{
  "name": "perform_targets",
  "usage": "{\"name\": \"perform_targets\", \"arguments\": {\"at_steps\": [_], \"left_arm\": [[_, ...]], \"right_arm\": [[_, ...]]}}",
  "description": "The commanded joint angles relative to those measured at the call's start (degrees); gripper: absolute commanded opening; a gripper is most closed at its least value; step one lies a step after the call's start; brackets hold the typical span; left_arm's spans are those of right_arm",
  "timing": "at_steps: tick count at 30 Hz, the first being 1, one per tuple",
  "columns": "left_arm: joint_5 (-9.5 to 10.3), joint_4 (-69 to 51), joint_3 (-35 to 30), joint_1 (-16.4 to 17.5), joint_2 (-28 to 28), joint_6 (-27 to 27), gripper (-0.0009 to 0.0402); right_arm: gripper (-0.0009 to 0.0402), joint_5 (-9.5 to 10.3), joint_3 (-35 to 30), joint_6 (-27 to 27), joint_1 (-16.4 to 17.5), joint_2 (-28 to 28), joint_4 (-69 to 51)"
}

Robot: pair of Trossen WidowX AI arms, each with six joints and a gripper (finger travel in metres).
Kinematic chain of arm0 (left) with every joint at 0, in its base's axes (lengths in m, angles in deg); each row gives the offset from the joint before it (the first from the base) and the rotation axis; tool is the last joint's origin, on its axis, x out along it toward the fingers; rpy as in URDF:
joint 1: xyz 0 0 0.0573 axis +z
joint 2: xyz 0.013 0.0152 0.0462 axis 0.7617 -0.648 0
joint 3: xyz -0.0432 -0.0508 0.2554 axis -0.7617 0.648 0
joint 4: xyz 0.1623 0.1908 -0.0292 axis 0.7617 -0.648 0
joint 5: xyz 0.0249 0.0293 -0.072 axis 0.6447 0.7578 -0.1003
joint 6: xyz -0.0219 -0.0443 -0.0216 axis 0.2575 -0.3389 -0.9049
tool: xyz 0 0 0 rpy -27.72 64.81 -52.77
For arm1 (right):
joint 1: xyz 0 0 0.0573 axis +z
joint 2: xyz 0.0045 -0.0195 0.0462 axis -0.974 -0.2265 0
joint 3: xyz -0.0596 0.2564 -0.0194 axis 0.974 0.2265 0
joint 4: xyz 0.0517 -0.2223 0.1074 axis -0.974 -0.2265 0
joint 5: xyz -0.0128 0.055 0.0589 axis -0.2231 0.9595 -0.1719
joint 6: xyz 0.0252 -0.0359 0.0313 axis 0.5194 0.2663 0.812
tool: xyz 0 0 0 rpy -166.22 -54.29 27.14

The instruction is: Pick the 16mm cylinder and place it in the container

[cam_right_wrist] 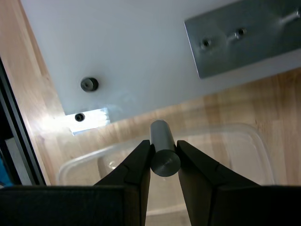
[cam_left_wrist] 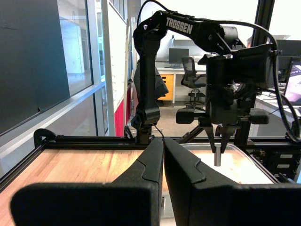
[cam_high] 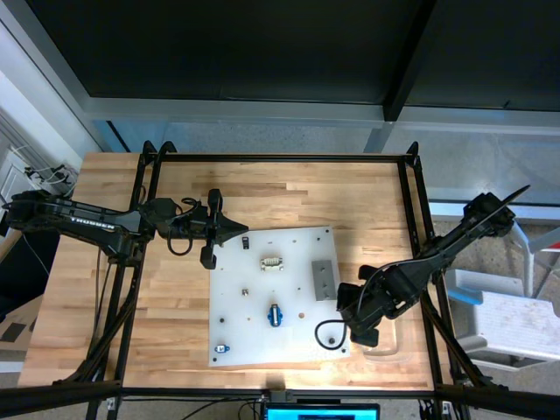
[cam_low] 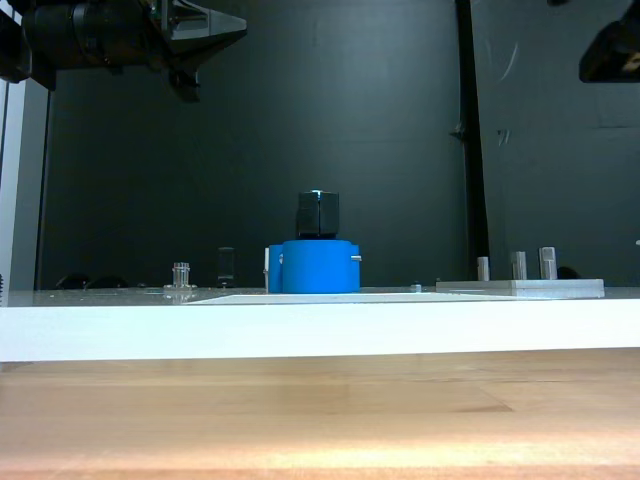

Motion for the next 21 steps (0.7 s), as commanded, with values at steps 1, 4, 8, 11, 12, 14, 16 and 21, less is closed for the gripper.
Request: {"name": "perform_targets", "arguments": {"at_steps": [1, 4, 8, 11, 12, 14, 16, 21], "left_arm": [[0.00, 0.0, 0.0, 0.0, 0.0, 0.0, 0.0000], [0.00, 0.0, 0.0, 0.0, 0.0, 0.0, 0.0000], [0.00, 0.0, 0.0, 0.0, 0.0, 0.0, 0.0000], [0.00, 0.0, 0.0, 0.0, 0.0, 0.0, 0.0000], [0.00, 0.0, 0.0, 0.0, 0.0, 0.0, 0.0000], [0.00, 0.0, 0.0, 0.0, 0.0, 0.0, 0.0000], [0.00, 0.0, 0.0, 0.0, 0.0, 0.0, 0.0000], [0.00, 0.0, 0.0, 0.0, 0.0, 0.0, 0.0000]], "right_arm": [[0.0032, 0.04, 2.2, 1.4, 0.9, 1.6, 0.4], [0.0032, 0.04, 3.7, 2.8, 2.1, 2.7, 0.5], [0.0032, 0.48, 6.8, 4.9, 4.3, 4.0, 2.9], [0.0032, 1.51, 9.8, 6.4, 5.5, 4.9, 6.3], [0.0032, 2.12, 10.9, 6.9, 5.6, 5.2, 7.6], [0.0032, 3.13, 12.8, 8.0, 6.1, 5.6, 9.7], [0.0032, 3.76, 14.9, 9.0, 6.4, 6.3, 12.0], [0.0032, 5.62, 20.0, 10.4, 6.8, 8.2, 17.9]]}}
